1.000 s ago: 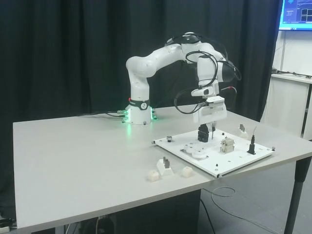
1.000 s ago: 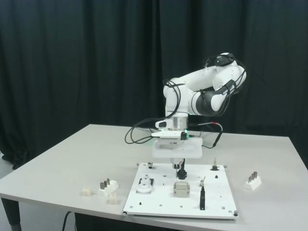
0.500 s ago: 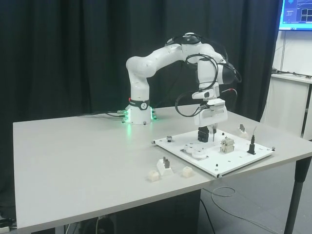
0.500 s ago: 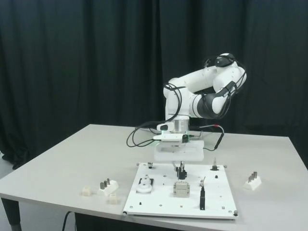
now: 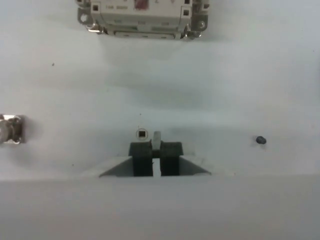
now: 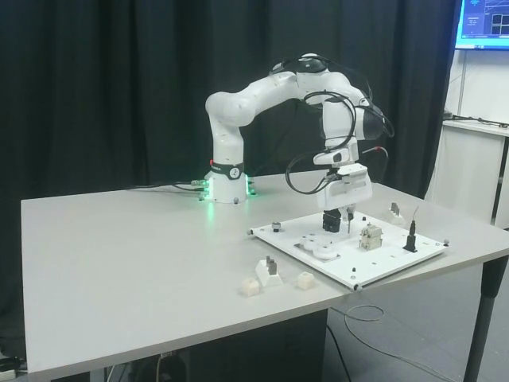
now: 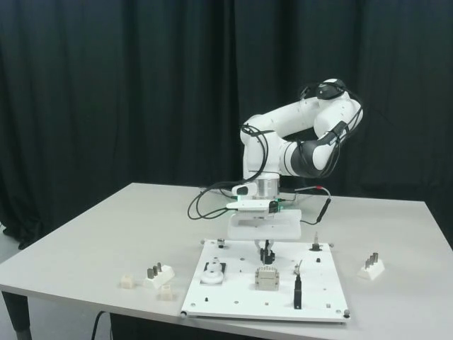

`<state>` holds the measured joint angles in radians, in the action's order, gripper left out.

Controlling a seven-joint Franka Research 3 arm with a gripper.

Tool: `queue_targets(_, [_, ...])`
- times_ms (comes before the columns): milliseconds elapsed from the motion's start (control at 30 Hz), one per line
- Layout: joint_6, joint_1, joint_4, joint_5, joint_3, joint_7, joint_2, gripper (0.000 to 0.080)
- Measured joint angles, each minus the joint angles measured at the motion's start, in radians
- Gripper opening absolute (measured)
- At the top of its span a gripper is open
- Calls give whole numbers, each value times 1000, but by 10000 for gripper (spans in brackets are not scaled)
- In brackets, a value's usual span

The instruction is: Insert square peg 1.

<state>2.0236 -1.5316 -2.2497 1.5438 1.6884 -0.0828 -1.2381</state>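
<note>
In the wrist view my gripper (image 5: pixel 156 156) is shut on a thin grey square peg (image 5: pixel 157 141) that sticks out between the two black fingers (image 5: pixel 141 159). The peg's tip hangs just beside a small square hole (image 5: pixel 142 133) in the white board (image 5: pixel 220 100). From the room views, the gripper (image 6: pixel 331 222) (image 7: pixel 266 253) points straight down, low over the middle of the board (image 6: pixel 382 259) (image 7: pixel 233 301).
On the board stand a white connector block (image 5: pixel 142 17) (image 7: pixel 266 279), white gears (image 7: pixel 210 273), a black plug (image 7: pixel 298 292) and a metal fitting (image 5: pixel 10 129). A peg holder (image 7: pixel 158 273) with small white blocks (image 7: pixel 127 281) sits left of the board, another holder (image 7: pixel 371 265) to its right.
The hand has turned a little about its vertical axis and shifted slightly over the board. The peg stays held.
</note>
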Motion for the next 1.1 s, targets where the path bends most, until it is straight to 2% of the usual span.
queue_targets(1100, [30, -6, 1, 22, 26, 4, 0, 29])
